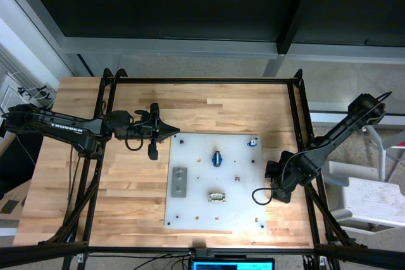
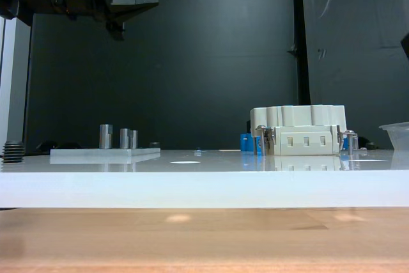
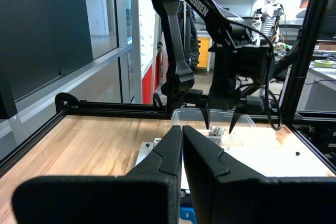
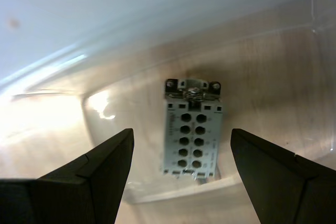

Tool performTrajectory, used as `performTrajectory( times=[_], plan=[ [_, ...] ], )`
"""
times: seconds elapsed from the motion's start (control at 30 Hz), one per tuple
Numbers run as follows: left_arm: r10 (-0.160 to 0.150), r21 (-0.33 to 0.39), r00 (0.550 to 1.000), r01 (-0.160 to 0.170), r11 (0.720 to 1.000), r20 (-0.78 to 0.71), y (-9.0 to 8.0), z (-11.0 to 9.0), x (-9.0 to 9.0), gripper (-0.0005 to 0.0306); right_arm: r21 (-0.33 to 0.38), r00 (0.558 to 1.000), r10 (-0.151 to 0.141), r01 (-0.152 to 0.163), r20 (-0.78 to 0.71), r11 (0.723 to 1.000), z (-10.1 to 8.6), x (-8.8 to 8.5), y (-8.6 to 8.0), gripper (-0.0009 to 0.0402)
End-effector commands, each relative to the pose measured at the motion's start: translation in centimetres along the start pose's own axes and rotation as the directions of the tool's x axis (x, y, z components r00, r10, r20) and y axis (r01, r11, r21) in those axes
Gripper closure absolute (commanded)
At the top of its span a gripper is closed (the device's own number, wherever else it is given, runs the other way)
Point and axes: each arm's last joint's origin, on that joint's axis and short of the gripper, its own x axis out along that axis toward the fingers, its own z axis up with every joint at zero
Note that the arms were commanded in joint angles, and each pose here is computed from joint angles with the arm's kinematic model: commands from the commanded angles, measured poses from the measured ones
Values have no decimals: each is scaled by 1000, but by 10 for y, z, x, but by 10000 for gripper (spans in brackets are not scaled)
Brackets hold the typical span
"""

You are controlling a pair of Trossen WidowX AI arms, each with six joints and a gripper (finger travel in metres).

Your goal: Remove the HAN10-E connector and place it in the container

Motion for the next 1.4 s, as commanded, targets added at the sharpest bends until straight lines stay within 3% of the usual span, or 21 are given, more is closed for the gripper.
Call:
performTrajectory(
  times=[0.03,0.23,0.6,1.4],
  plan=[
    [0,0,1000,0,1000,0,0,0,0,300,-2,1000,4,-4,4,1000,2,-12,2,134],
    [0,0,1000,0,1000,0,0,0,0,300,-5,1000,-29,29,-1,1000,6,-32,3,134],
    [0,0,1000,0,1000,0,0,0,0,300,-1,1000,3,-3,23,1000,11,-60,8,134],
    [0,0,1000,0,1000,0,0,0,0,300,-6,1000,13,-13,25,1000,11,-61,9,134]
  ],
)
